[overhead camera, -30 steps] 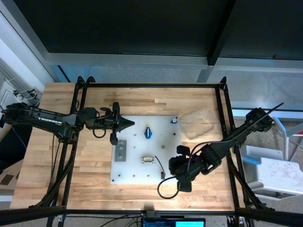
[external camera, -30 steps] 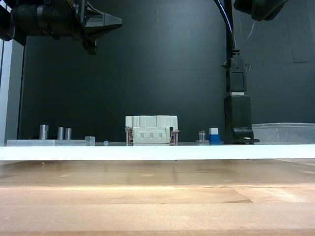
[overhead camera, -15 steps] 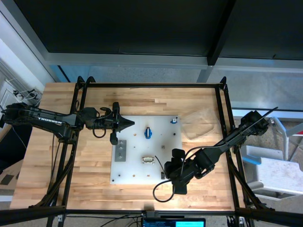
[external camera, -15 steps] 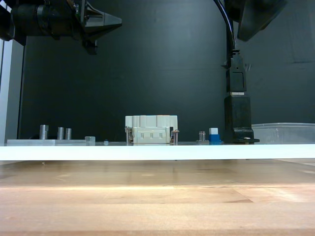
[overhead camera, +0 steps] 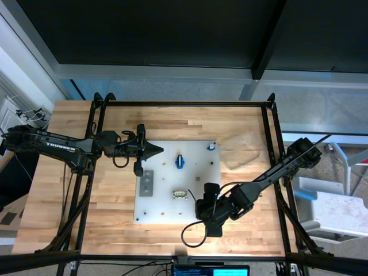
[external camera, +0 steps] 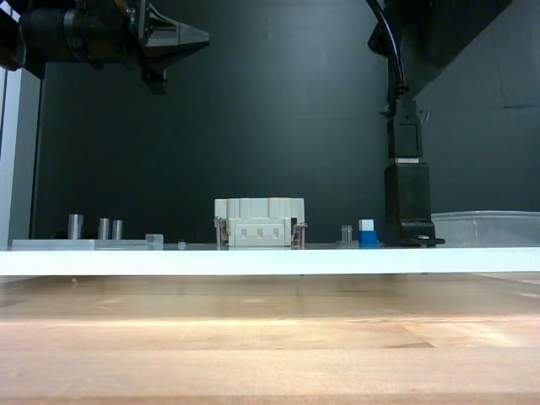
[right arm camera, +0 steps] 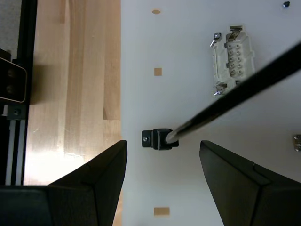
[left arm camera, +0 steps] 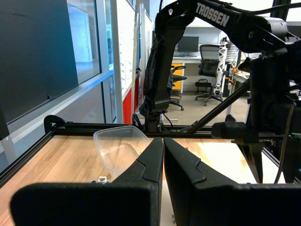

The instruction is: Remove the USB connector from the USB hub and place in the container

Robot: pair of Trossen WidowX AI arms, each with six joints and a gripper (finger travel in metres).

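Observation:
The USB connector [external camera: 407, 143] stands upright in the USB hub [external camera: 409, 207] on the white board, its thin black tail curving upward. Seen from the right wrist, the hub [right arm camera: 157, 139] is a small black block with the tail [right arm camera: 235, 92] slanting away from it. My right gripper [right arm camera: 163, 142] hovers above it, open, one finger on each side and touching nothing. From above, the right gripper [overhead camera: 202, 206] covers that spot. The container [overhead camera: 241, 150] lies on the wood right of the board, empty. My left gripper [overhead camera: 160, 150] is shut, raised over the board's far left corner.
On the white board [overhead camera: 167, 214] sit a silver-beige connector [overhead camera: 180, 195], a blue upright part [overhead camera: 180, 161] and a grey block with pegs [overhead camera: 148, 184]. A black frame [overhead camera: 275, 149] runs around the table. The container [left arm camera: 117, 146] also appears beyond the left fingers.
My right arm has swung left and come over the USB connector. The connector, the hub and the left arm have not moved.

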